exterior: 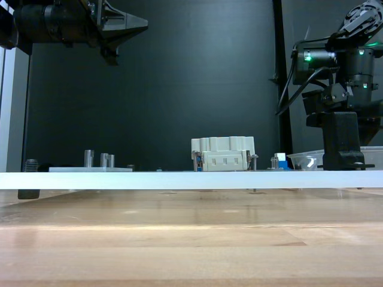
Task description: Pick the 16mm bar and install on taskboard
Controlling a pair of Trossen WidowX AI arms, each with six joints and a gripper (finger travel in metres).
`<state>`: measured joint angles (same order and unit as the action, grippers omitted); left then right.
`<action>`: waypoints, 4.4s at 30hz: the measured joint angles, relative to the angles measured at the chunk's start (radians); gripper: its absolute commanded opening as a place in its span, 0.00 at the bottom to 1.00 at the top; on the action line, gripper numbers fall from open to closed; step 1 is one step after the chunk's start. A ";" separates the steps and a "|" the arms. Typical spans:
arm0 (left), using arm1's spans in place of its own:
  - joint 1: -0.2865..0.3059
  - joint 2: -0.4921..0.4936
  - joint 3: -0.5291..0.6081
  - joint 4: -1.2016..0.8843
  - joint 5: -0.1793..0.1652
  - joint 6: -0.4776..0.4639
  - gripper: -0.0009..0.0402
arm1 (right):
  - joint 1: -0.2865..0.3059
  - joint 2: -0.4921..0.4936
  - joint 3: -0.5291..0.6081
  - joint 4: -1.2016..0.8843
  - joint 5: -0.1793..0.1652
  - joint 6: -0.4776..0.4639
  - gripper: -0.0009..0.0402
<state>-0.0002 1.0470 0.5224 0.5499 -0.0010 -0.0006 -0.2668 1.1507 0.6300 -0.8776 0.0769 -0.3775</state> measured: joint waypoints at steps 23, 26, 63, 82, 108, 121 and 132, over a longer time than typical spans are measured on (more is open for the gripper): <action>0.000 0.000 0.000 0.000 0.000 0.000 0.02 | 0.039 -0.005 0.322 -0.352 0.000 0.048 0.02; 0.000 0.000 0.000 0.000 0.000 0.000 0.02 | 0.058 -0.005 0.336 -0.364 -0.001 0.072 0.02; 0.000 0.000 0.000 0.000 0.000 0.000 0.02 | 0.568 0.236 0.536 -0.367 0.001 0.725 0.02; 0.000 0.000 0.000 0.000 0.000 0.000 0.02 | 0.764 0.434 0.661 -0.306 0.001 0.904 0.02; 0.000 0.000 0.000 0.000 0.000 0.000 0.02 | 0.890 0.564 0.731 -0.228 0.008 1.038 0.02; 0.000 0.000 0.000 0.000 0.000 0.000 0.02 | 0.907 0.610 0.742 -0.203 0.008 1.052 0.02; 0.000 0.000 0.000 0.000 0.000 0.000 0.02 | 0.916 0.624 0.747 -0.197 0.010 1.052 0.02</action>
<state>-0.0002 1.0470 0.5224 0.5503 -0.0010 -0.0002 0.6491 1.7748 1.3766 -1.0744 0.0864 0.6750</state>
